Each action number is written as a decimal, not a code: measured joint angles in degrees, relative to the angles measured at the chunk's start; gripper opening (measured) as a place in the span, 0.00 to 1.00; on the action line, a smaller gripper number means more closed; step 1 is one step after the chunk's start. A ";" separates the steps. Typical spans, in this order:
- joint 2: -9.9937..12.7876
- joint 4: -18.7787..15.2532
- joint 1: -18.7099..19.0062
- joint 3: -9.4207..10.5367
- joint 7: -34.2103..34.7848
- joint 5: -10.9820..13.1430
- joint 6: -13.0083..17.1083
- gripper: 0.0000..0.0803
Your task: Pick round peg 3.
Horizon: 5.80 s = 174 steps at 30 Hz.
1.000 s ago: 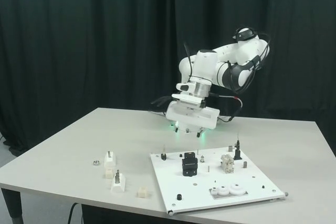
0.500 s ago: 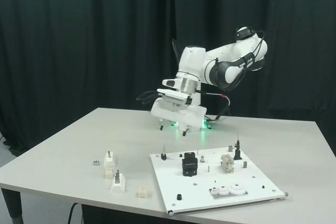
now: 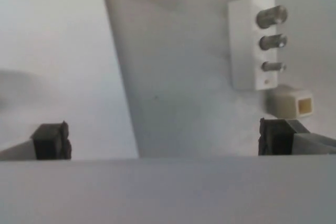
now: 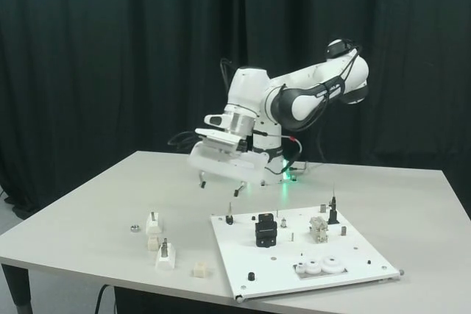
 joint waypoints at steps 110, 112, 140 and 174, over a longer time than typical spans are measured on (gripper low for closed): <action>5.83 40.70 -46.70 15.55 -10.82 -2.88 -19.45 1.00; 5.83 40.70 -46.71 15.73 -10.85 -3.08 -19.21 1.00; 5.89 39.88 -46.72 17.97 -11.09 -3.91 -16.97 1.00; 5.85 39.94 -46.50 17.97 -11.09 -3.72 -16.78 0.13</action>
